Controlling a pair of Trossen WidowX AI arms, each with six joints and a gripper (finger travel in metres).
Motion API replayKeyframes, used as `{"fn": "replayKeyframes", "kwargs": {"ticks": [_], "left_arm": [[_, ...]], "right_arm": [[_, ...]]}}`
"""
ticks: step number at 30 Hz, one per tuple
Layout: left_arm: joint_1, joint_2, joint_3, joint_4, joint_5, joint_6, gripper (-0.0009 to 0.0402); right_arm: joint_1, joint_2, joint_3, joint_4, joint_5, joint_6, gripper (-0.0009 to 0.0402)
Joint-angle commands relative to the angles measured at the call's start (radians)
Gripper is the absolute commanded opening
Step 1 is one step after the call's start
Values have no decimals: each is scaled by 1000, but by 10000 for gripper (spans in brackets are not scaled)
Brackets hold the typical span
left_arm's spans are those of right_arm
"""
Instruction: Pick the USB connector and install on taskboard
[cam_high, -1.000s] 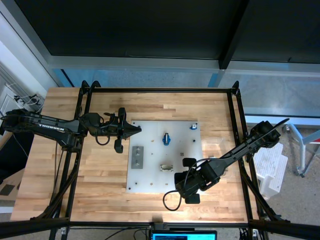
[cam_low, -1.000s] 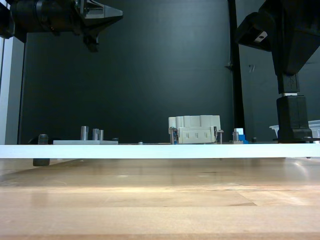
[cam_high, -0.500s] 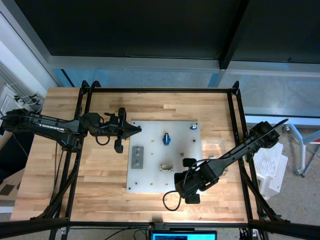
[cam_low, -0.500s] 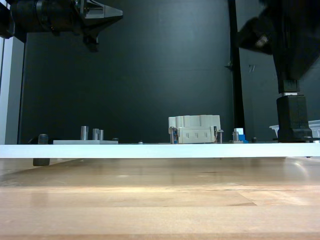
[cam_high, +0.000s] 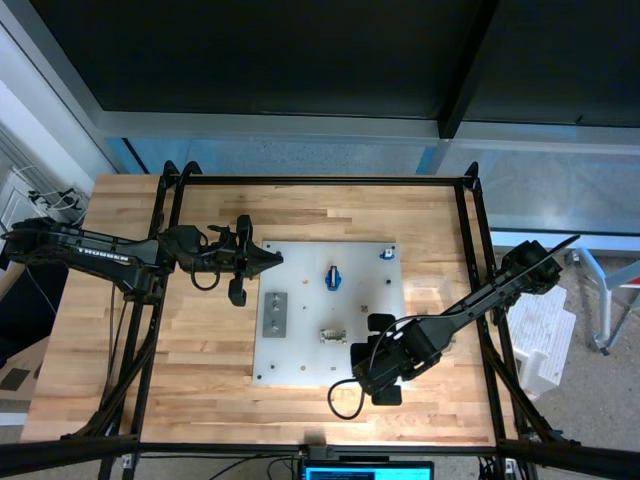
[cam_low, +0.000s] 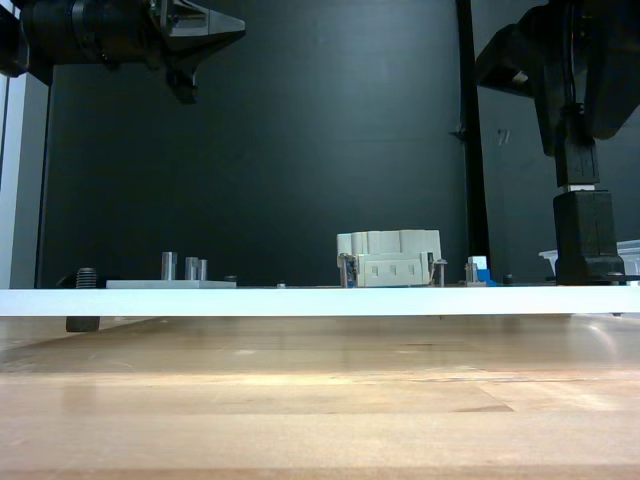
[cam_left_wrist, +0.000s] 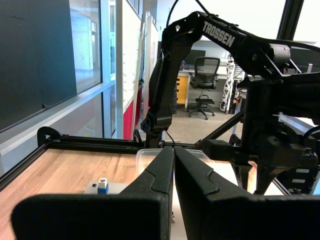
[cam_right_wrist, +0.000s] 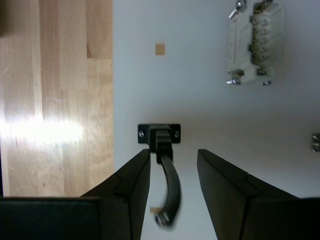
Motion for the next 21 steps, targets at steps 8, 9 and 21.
{"fn": "replayKeyframes", "kwargs": {"ticks": [8,9,21], "left_arm": [[0,0,0,0,0,0,0],[0,0,0,0,0,0,0],[0,1,0,0,0,0,0]], "right_arm": [[0,-97,3,-41,0,-3,177],[0,-108,3,-47,0,-6,178],[-73,-221,-18,-92,-5,-73,128]]}}
